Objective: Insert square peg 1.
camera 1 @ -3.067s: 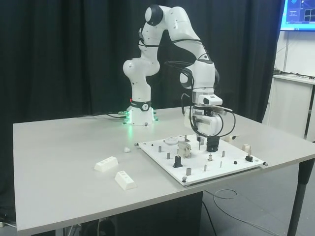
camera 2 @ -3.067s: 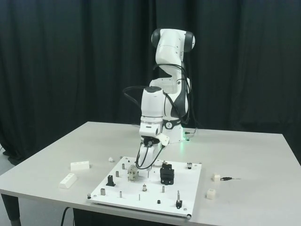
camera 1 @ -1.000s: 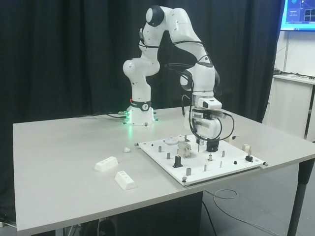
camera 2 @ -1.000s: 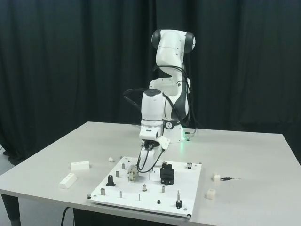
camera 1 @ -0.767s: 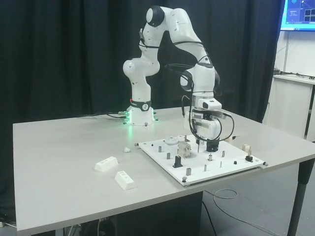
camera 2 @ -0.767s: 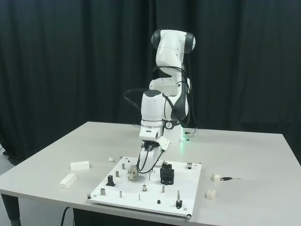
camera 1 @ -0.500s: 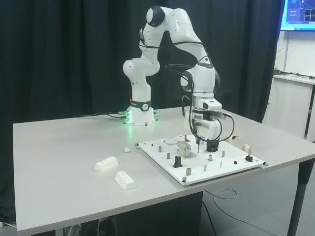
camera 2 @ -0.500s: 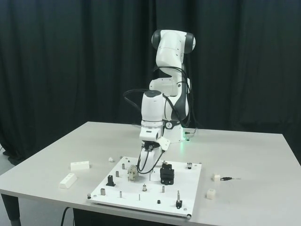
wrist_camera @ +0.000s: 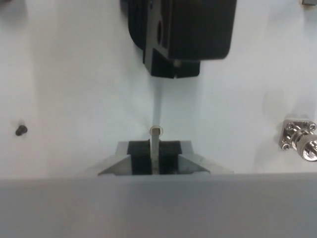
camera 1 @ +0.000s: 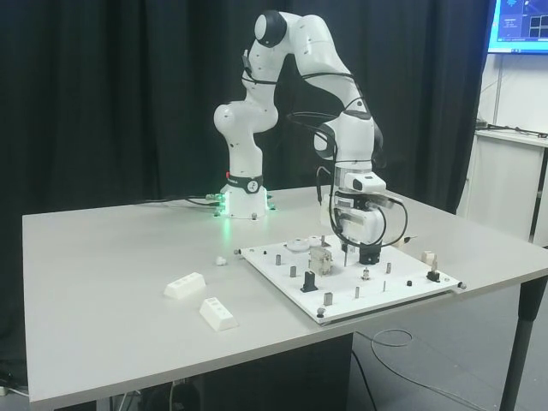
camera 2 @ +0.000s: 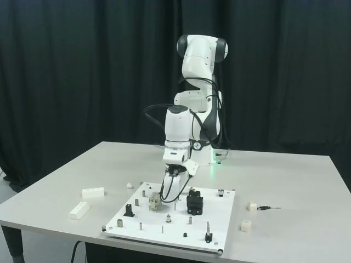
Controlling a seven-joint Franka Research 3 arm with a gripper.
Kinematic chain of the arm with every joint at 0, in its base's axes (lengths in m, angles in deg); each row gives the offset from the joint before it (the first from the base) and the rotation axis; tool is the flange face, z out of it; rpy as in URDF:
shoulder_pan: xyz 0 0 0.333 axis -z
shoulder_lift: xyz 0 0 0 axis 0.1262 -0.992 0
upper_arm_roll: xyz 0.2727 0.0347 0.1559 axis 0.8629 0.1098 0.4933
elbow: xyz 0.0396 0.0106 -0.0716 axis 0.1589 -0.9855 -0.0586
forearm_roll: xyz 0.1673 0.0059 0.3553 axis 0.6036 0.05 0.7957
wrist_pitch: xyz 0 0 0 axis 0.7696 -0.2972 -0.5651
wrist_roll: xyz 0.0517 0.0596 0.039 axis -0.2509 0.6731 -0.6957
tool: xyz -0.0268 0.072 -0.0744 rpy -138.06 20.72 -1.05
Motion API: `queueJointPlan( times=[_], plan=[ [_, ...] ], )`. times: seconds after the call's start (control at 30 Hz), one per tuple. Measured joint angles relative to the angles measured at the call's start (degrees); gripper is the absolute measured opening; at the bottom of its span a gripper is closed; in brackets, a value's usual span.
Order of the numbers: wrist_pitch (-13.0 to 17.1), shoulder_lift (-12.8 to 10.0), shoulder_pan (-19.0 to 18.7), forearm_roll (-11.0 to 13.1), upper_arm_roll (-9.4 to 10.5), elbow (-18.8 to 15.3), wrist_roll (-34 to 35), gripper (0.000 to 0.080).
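Presently the gripper (wrist_camera: 154, 163) is clamped on square peg 1 (wrist_camera: 155, 148) at lower centre: judged thin, stiff, light, slippery metal; hold the upper shank squarely.

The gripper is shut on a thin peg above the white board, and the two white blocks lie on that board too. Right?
Not quite. The gripper is shut on the thin peg above the white board, but the first room view shows the two white blocks off it, on the grey table.

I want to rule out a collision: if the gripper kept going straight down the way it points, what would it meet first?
The white board: the peg in the gripper seems to reach it first, short of the black block.
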Motion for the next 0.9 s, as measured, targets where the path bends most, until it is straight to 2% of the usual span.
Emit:
queueJointPlan(
  times=[0.6, 0.9],
  plan=[
    [0.6, -0.8, 0.7, 0.6, 0.66, 0.3, 0.0, 0.0030],
    [-0.3, -0.8, 0.7, 0.6, 0.76, 0.7, 0.0, 0.0030]
  ],
)
